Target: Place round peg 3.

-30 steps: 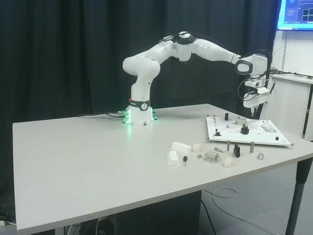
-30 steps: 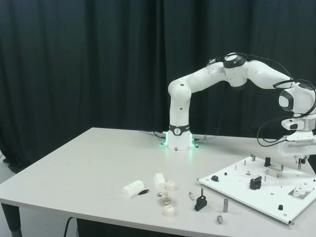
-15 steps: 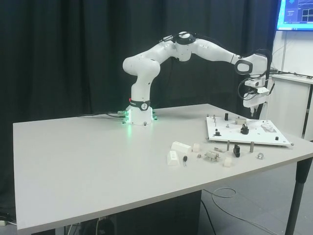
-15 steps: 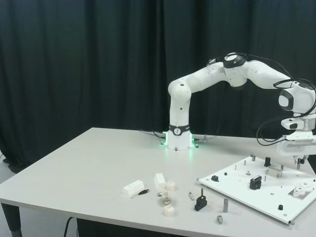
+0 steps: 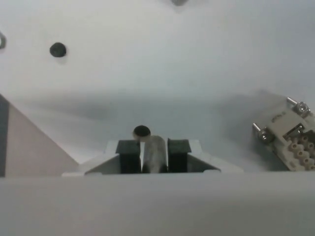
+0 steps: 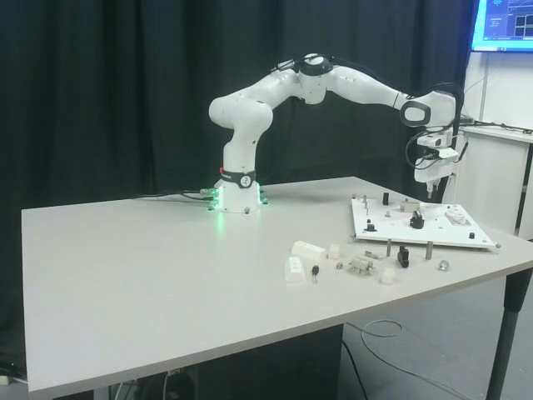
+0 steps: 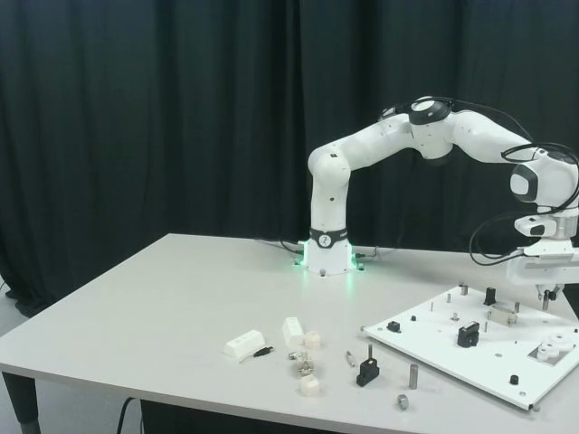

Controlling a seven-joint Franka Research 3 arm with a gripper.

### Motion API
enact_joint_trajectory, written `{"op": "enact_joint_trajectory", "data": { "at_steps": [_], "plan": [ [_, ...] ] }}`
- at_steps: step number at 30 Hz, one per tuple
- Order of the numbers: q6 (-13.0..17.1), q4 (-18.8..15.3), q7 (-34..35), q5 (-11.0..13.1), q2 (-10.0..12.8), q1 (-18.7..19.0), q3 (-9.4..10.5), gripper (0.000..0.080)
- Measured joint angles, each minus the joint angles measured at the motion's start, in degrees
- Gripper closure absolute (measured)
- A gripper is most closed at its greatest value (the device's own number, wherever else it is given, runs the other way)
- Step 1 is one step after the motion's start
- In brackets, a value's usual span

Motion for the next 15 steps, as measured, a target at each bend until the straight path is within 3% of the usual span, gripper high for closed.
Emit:
{"op": "enact_joint_trajectory", "data": {
  "at_steps": [15],
  "plan": [
    [0.0, -0.17, -0.11, -0.12, 0.02, -0.05, -0.75, 0.0688]
  ]
}}
